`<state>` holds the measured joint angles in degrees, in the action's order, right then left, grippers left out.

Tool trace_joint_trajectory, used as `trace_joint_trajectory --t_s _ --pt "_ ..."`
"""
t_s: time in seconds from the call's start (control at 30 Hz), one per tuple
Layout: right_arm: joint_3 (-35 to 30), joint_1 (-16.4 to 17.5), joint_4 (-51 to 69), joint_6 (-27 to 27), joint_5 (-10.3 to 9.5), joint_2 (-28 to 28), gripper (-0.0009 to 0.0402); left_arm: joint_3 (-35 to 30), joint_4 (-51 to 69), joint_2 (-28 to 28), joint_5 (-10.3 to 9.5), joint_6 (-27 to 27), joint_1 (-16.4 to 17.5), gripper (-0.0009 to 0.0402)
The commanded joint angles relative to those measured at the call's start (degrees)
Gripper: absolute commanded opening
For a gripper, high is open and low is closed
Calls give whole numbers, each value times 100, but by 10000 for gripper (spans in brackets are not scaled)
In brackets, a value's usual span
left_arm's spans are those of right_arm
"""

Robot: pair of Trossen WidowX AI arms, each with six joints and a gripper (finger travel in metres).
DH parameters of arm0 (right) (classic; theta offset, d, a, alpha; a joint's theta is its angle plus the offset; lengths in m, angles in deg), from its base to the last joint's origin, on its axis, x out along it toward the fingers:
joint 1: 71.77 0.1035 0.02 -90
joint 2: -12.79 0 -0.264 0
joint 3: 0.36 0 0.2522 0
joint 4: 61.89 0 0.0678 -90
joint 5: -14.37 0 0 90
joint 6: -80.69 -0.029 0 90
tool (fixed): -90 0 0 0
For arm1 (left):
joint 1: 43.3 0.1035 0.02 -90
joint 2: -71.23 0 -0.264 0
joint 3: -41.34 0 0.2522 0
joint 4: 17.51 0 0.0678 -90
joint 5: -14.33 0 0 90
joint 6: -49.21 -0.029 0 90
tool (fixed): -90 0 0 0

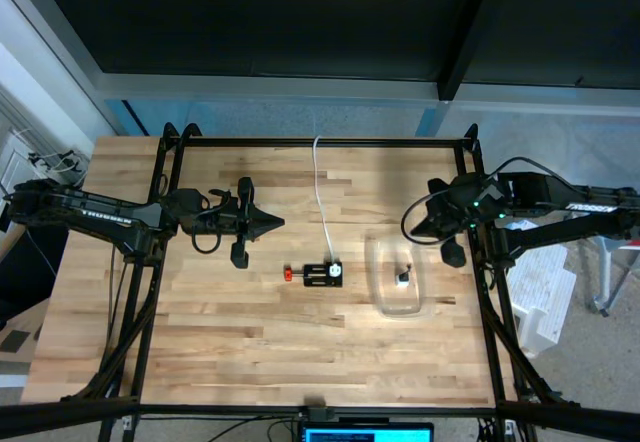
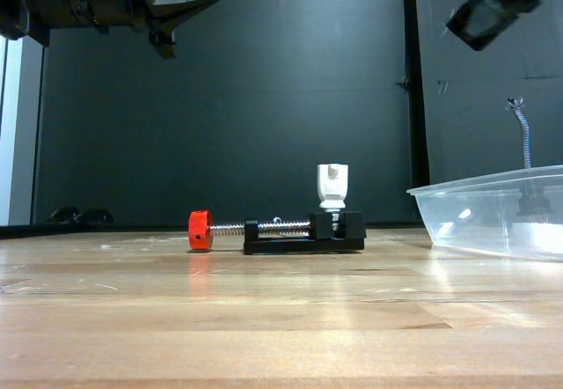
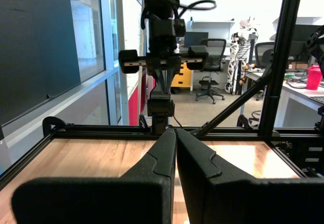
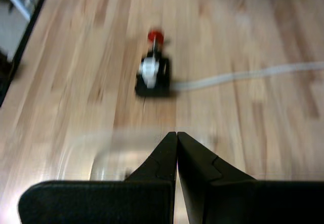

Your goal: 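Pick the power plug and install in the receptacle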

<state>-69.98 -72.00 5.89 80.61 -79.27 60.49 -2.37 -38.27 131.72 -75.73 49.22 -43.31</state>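
Note:
The power plug (image 1: 402, 275) is a tiny black piece lying inside a clear plastic tray (image 1: 386, 300) right of centre. The receptacle (image 1: 334, 270) is a small white socket held upright in a black vise (image 2: 303, 232) with an orange-red knob (image 2: 200, 230); its white cord (image 1: 321, 192) runs toward the far edge. The socket (image 4: 150, 68) also shows in the right wrist view. My left gripper (image 1: 272, 223) hovers shut, high over the table left of the vise. My right gripper (image 1: 412, 224) is shut, raised beyond the tray.
A black frame rail (image 1: 320, 142) borders the wooden table (image 1: 250, 342). A screen (image 1: 366, 432) sits at the near edge. In the left wrist view, the right arm (image 3: 162, 57) stands across the table from my left gripper (image 3: 175, 138).

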Motion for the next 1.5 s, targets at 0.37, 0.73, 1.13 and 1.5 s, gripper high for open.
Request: trace_joint_trajectory --t_s 0.37,0.73,1.13,1.5 --pt "2 1032 813 -726 470 284 0 0 0 0 2 0 0 0" --pt "15 1285 1130 -1137 807 807 74 0 0 0 2 0 0 0" --pt "317 1578 765 -1482 879 1602 211 0 0 0 2 0 0 0" --pt "835 1836 22 -1746 1012 1928 249 0 0 0 2 0 0 0"
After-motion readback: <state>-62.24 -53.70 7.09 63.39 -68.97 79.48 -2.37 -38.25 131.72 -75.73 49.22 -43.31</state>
